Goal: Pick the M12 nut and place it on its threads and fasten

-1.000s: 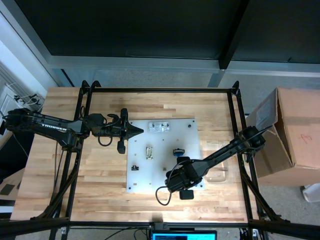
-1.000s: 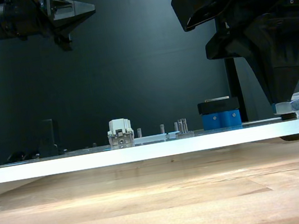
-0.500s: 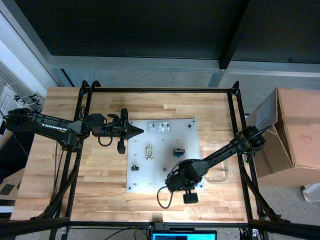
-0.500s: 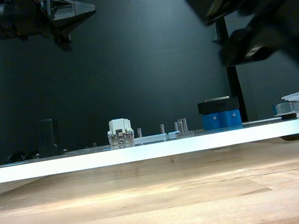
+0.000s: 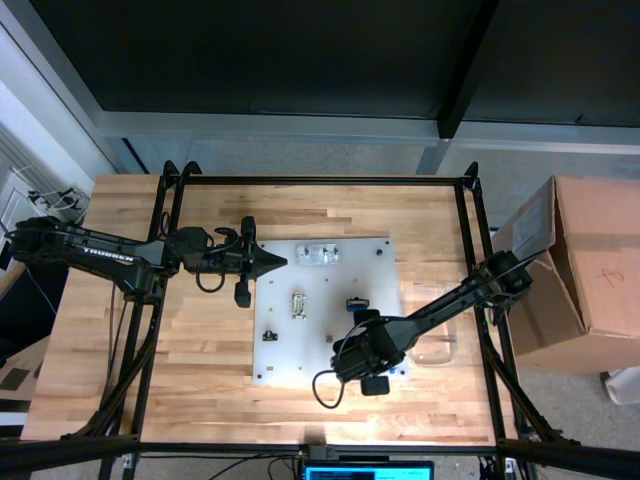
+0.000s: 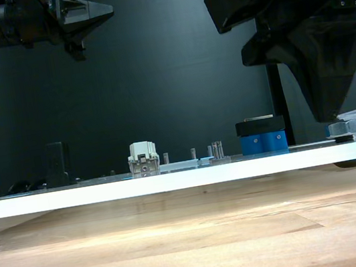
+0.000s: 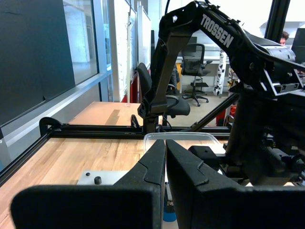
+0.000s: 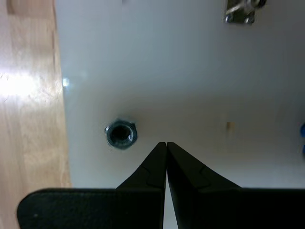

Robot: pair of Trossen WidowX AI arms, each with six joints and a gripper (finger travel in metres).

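Since the R wrist cam looks along its fingers, we see the right gripper (image 8: 166,144) w/ jaws pressed together, nothing between them, tips just beside the M12 nut (image 8: 121,133) but not gripping it. In the low view we find the nut sitting on its stud (image 6: 345,139), near right edge of the white board (image 8: 190,71). The left gripper (image 7: 166,143), jaws also together & empty, hangs high over the board's far left edge.

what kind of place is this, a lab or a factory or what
Probably a robotics lab: a framed wooden table, a white board, an office chair behind. The left gripper hangs shut by the board's left edge; the right gripper, shut and empty, hovers by the nut on its stud.
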